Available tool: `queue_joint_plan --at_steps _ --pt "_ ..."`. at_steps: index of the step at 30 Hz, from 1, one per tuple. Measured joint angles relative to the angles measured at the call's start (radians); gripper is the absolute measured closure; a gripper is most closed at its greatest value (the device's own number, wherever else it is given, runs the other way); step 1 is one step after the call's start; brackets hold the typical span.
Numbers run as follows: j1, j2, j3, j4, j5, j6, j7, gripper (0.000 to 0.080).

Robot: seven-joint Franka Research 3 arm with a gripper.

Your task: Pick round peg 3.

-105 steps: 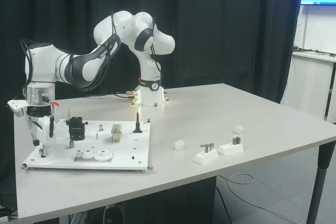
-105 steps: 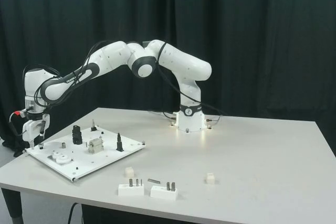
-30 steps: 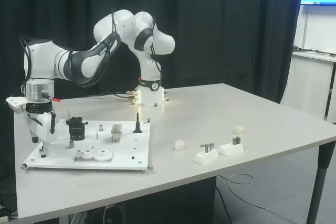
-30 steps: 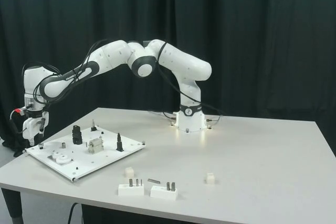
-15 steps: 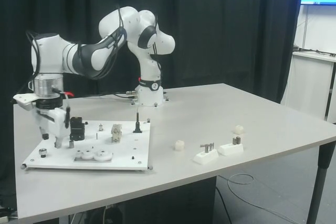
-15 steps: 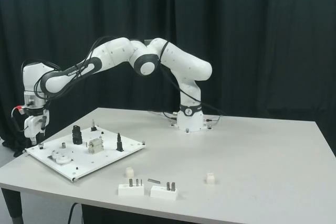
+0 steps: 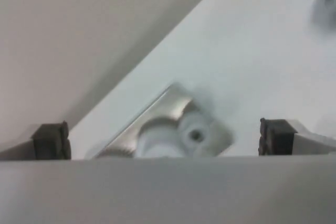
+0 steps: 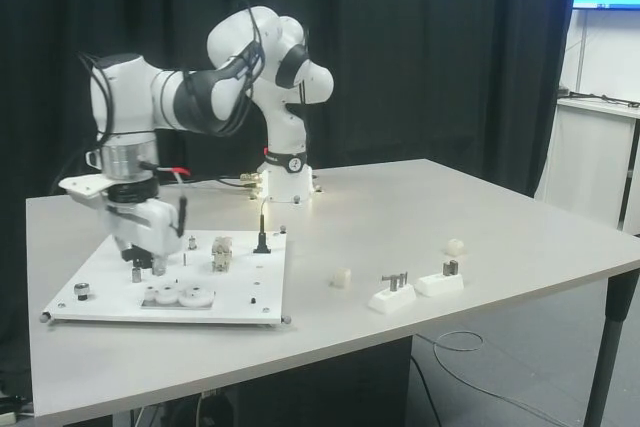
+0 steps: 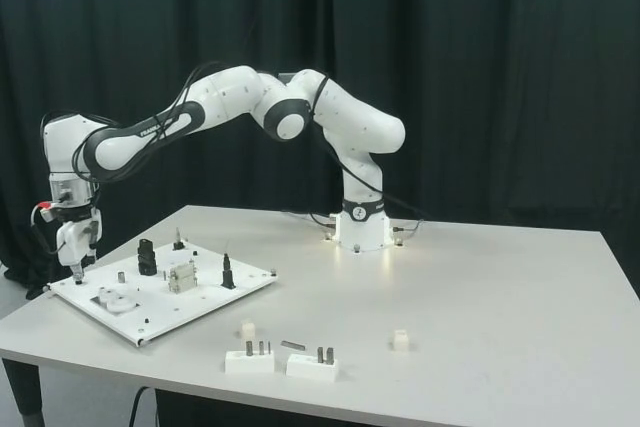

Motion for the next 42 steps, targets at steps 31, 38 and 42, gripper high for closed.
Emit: queue_joint_plan --at_steps 31,38,42 --pt "0.303 -0.024 -0.069 -0.025 0.028 -0.185 0.29 0.0003" --pt "0.373 -0.025 -0.077 -0.031 0.026 -0.206 0.358 0.0003" --pt "0.415 -0.025 -0.086 -0.036 0.023 -0.206 0.401 0.0003"
